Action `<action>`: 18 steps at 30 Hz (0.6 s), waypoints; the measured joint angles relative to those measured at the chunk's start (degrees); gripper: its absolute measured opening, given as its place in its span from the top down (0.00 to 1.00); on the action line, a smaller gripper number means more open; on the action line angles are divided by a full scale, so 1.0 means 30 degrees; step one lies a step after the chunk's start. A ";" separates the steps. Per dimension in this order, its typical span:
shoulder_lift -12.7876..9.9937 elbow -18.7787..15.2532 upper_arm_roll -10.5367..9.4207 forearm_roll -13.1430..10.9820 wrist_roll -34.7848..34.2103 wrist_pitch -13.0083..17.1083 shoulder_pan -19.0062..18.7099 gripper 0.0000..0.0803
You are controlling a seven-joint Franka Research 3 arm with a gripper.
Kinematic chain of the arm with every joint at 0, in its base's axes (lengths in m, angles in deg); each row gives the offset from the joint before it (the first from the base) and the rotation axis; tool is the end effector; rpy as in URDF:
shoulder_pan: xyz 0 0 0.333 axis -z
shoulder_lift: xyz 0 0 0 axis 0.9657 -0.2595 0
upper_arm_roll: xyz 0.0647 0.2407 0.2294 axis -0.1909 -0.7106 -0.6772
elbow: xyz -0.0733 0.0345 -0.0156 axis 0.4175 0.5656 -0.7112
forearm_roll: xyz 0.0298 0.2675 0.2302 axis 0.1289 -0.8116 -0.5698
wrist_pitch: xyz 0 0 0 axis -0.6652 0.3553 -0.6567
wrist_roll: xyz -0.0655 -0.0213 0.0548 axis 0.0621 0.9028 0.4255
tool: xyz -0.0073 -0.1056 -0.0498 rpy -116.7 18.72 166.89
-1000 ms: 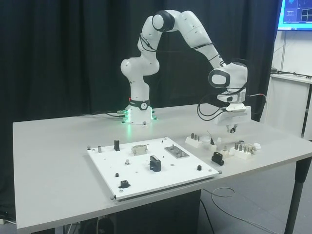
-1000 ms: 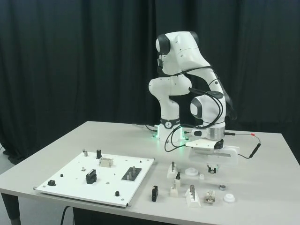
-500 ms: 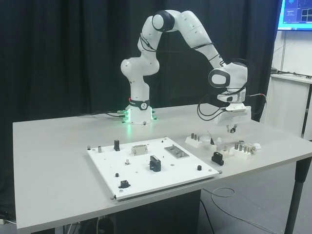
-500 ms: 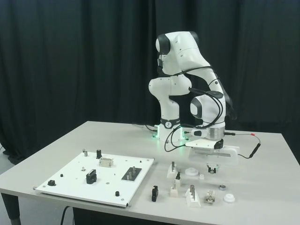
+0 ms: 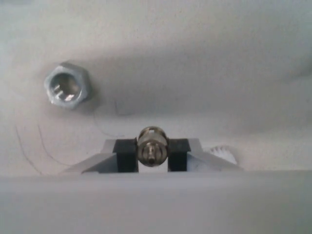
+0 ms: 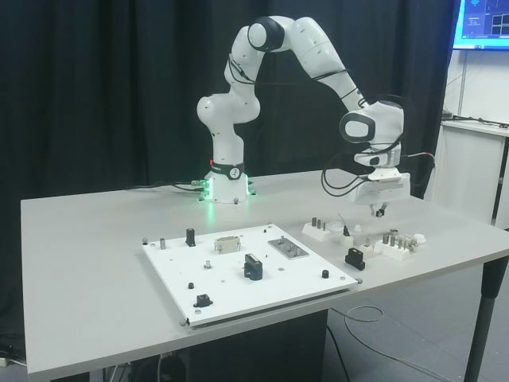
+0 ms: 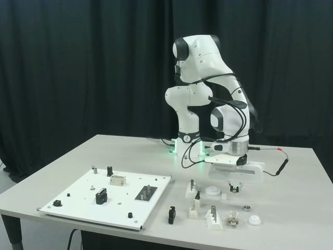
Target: Insert BNC.
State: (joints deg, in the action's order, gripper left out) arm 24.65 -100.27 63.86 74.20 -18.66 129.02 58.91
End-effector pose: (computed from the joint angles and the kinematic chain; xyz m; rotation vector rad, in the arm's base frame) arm 0.5067 0.2574 0.2746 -2.8247 1.3389 -0.0161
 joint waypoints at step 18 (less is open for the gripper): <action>0.1092 0.0040 0.1812 0.1781 0.0001 -0.0931 0.0074 0.84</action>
State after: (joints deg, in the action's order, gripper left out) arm 27.93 -100.15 69.30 79.54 -18.65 126.23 59.13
